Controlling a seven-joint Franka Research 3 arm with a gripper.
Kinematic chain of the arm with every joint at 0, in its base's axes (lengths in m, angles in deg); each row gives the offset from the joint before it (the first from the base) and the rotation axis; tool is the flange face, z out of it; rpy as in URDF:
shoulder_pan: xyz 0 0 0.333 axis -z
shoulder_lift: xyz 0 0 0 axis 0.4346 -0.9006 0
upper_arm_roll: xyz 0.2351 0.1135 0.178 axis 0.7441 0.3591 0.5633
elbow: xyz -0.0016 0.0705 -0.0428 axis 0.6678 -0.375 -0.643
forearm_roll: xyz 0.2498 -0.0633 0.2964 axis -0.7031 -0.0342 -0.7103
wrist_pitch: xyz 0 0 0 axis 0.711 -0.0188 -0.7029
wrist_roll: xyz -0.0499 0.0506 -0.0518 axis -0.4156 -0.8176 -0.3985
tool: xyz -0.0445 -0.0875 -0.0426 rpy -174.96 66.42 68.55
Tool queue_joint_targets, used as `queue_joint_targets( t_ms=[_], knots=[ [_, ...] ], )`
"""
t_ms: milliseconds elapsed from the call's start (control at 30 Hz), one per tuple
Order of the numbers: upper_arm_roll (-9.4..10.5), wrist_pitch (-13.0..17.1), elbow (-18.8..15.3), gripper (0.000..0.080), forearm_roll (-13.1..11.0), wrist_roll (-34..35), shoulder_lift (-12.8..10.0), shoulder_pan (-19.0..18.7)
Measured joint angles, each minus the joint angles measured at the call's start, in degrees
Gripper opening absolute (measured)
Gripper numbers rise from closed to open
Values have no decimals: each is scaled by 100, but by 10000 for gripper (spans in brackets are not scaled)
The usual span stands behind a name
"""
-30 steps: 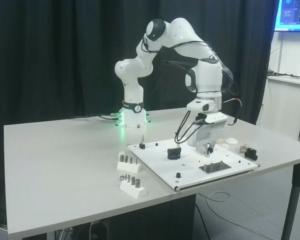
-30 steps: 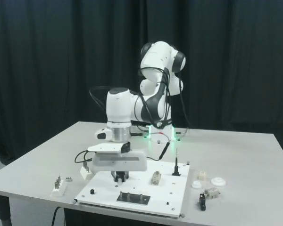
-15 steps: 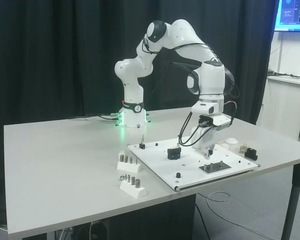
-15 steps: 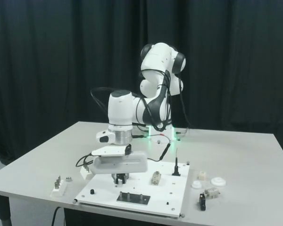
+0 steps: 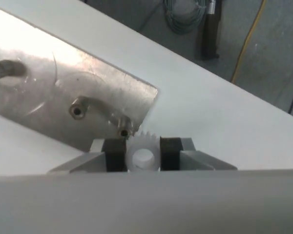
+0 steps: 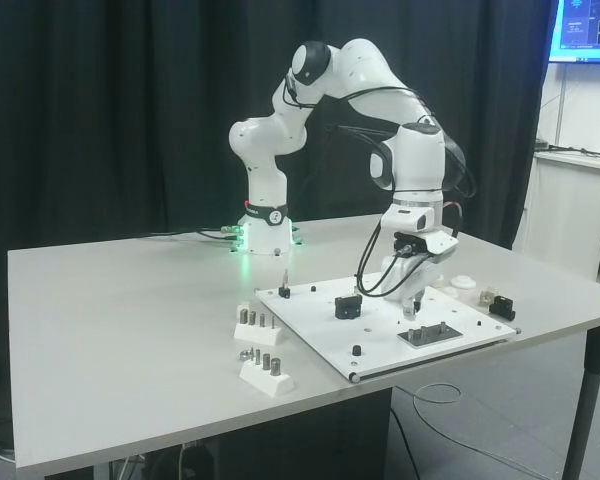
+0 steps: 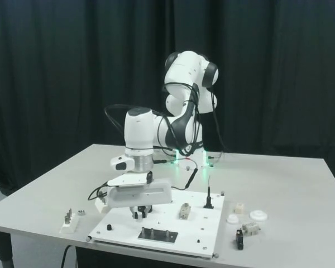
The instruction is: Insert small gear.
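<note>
Wrist view alone shows the pincer point(image 5: 143, 152) clamping the small gear point(image 5: 143, 155).

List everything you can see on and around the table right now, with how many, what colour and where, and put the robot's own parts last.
Small gear: one, white, clamped in the end effector beside the plate's nearest peg.
Metal plate: one, grey, three upright pegs, on the board's front edge.
Board: one, white, on the table.
Peg blocks: two, white, on the table beside the board.
Loose gears: white, on the table off the board's far side.
Table: one, grey.
Arm: one, white, bolted on the table.
End effector: one, shut on the small gear.
</note>
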Motion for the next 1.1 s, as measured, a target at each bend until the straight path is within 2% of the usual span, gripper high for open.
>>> queue_joint_targets(
  t_ms=[300,733,1100],
  knots=[
    [200,19,76,142,-3,-101,0,194],
    [210,61,86,142,-11,-331,-24,254],
    [270,37,86,142,-150,-335,-69,287]
  ],
)
